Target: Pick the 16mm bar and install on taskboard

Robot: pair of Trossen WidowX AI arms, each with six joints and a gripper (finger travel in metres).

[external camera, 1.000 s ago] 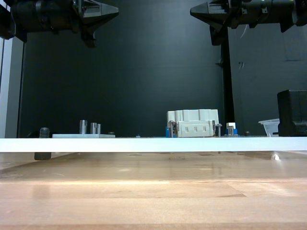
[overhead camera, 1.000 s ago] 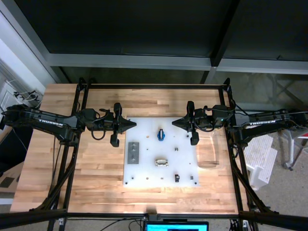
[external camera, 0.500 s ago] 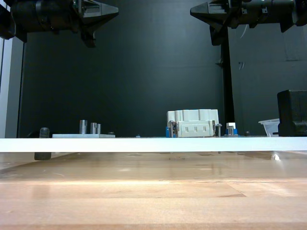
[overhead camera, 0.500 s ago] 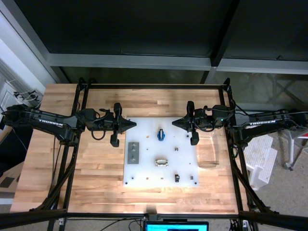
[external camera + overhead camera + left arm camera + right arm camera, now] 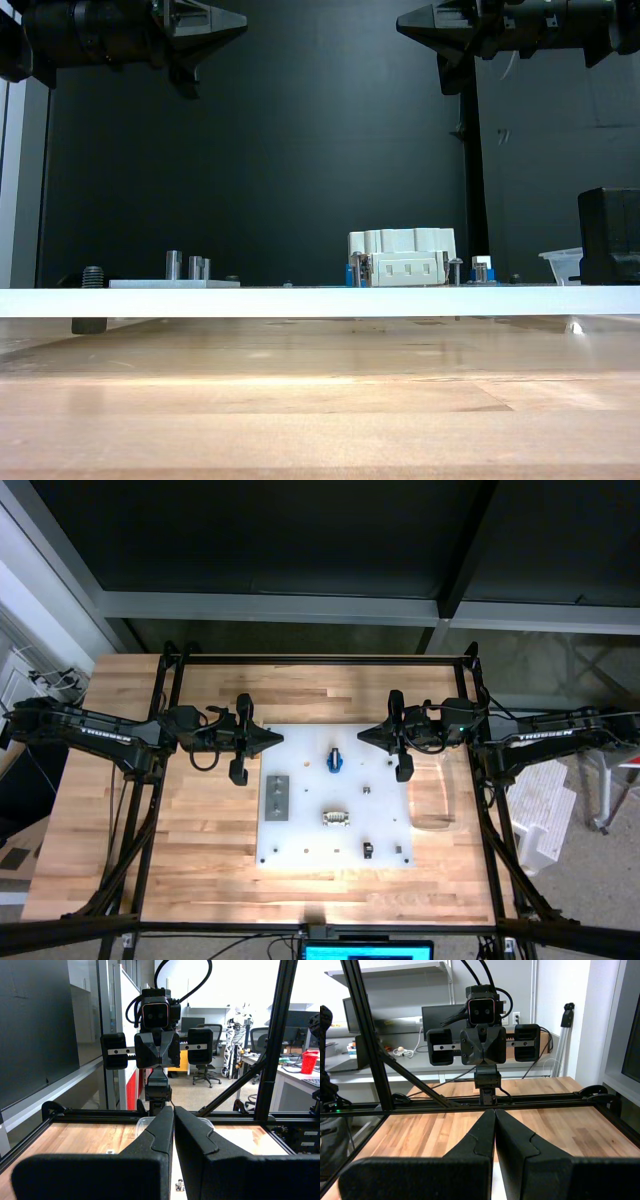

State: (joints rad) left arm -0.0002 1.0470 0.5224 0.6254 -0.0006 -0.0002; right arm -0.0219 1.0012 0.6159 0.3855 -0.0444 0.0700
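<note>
My left gripper hangs high over the far left corner of the white rectangular task board, jaws pressed together on nothing. My right gripper faces it from over the board's far right part, jaws likewise pressed together and empty. I cannot tell where the 16mm bar is. Short metal pegs stand upright on a grey metal block at the board's left — perhaps it is one of them. The board lies on the pale wooden bench.

"trossen" is printed on the left arm and right arm.
</note>
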